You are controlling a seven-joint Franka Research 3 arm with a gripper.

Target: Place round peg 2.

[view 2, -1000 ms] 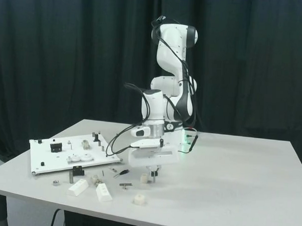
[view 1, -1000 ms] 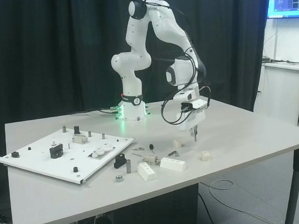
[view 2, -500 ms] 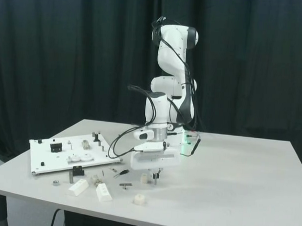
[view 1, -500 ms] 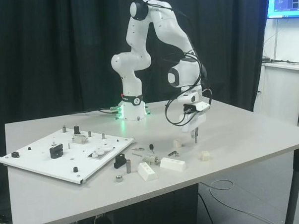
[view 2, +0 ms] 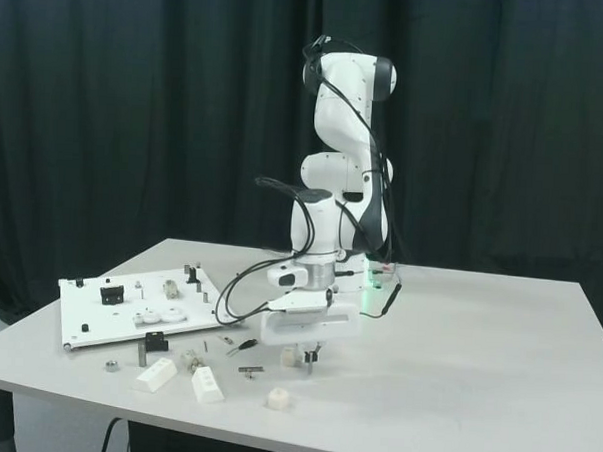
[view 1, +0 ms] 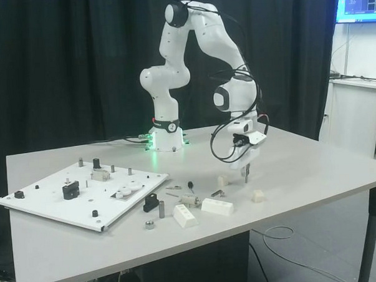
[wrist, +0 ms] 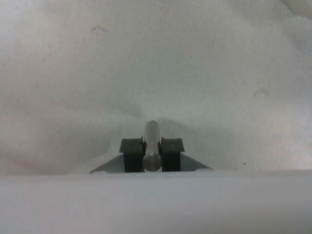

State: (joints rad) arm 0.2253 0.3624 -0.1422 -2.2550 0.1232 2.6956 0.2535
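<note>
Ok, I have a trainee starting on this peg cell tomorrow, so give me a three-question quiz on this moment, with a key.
1. True or false: the gripper is shut on the round peg.
2. Multiple choice: the peg's lower end is (A) inside a hole in the white board, (B) held above the grey table, away from the board, (C) lying flat among the loose parts.
3. Fill in: the small white cube lies on the ____, not on the board.

Key
1. True: both black fingers press the peg's sides.
2. B.
3. Table.
</note>
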